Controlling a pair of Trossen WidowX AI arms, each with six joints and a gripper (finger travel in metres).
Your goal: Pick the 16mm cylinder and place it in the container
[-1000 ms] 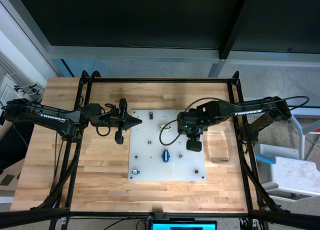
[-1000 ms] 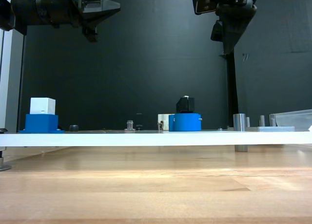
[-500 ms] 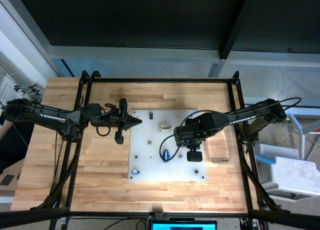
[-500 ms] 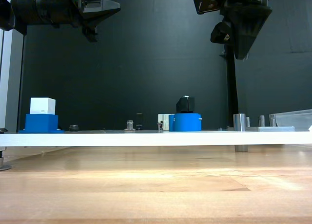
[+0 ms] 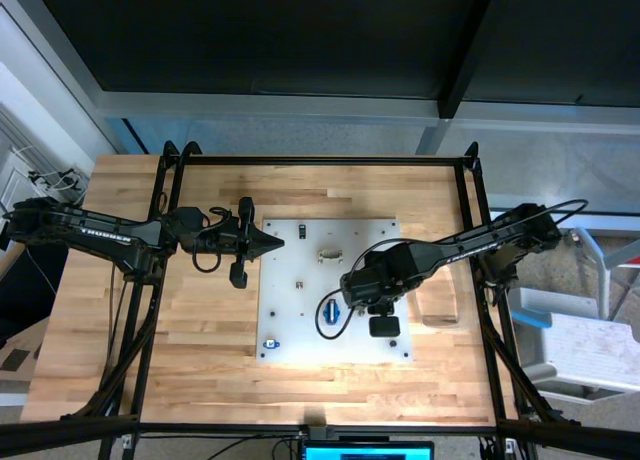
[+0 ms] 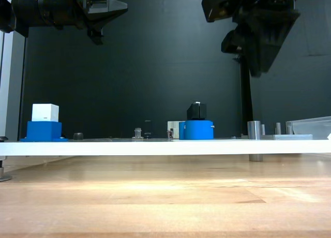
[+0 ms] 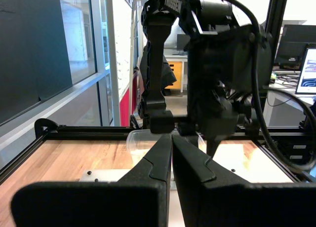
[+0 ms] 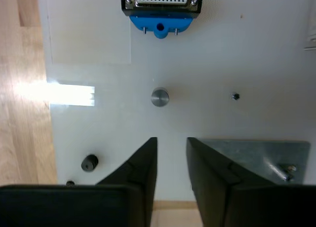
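Starting at the near edge, a white board (image 5: 300,335) lies flat on the wooden table (image 5: 180,370). A white cube on a blue base (image 6: 44,121) stands at the board's near left corner. The cylinder (image 8: 159,97) stands upright near the board's near right corner, and nothing touches it. A small black knob (image 8: 89,163) sits near it, closer to the board's edge.

The right gripper (image 8: 171,140) hangs well above the board and points down. Its fingers (image 8: 140,163) stand a narrow gap apart and hold nothing. The cylinder lies ahead of the fingertips, not between them.

Items around the cylinder:
- A blue connector mount (image 8: 160,23) stands farther in on the board, apart from the cylinder.
- A grey metal block (image 8: 256,160) lies flat on the board, off to one side of the right gripper. Thin pins (image 6: 278,128) rise by it. In the low view, block and pins show between the cylinder and the container.

The container (image 5: 442,305) rests on the table just beside the board's right edge. The right arm (image 5: 490,238) passes by its far end.

The left gripper (image 5: 278,242) hovers high at the board's far left edge, pointing inward. Its fingers are pressed together and hold nothing.
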